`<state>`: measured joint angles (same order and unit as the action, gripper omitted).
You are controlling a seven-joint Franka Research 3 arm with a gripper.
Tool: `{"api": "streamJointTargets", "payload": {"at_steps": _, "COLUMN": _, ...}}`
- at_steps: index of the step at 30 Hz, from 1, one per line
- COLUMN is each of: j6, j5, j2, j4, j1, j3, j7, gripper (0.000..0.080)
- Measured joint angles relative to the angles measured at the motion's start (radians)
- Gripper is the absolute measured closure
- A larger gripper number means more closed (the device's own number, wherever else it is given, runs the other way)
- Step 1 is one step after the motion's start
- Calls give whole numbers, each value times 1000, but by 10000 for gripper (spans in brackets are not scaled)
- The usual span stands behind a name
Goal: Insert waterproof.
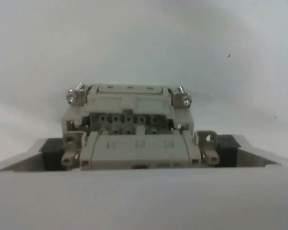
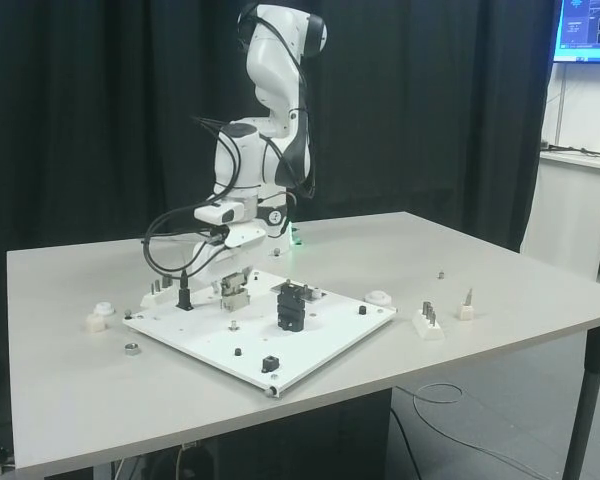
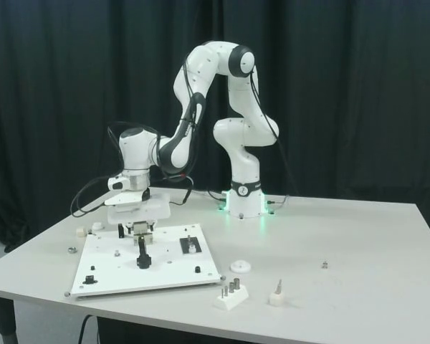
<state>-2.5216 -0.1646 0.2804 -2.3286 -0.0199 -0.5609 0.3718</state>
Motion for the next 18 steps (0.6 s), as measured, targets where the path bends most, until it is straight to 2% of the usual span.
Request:
{"api": "streamJointTargets", "payload": {"at_steps": 12, "j6": 0, "j5": -62, "j2": 8, "j4": 0, "j1": 0, "j3": 0, "j7": 19, "gripper": 176}}
{"api": "streamJointTargets", "payload": {"at_steps": 18, "j6": 9, "j5": -80, "j2": 6, "j4": 0, "j1": 0, "j3": 0, "j7": 19, "gripper": 176}}
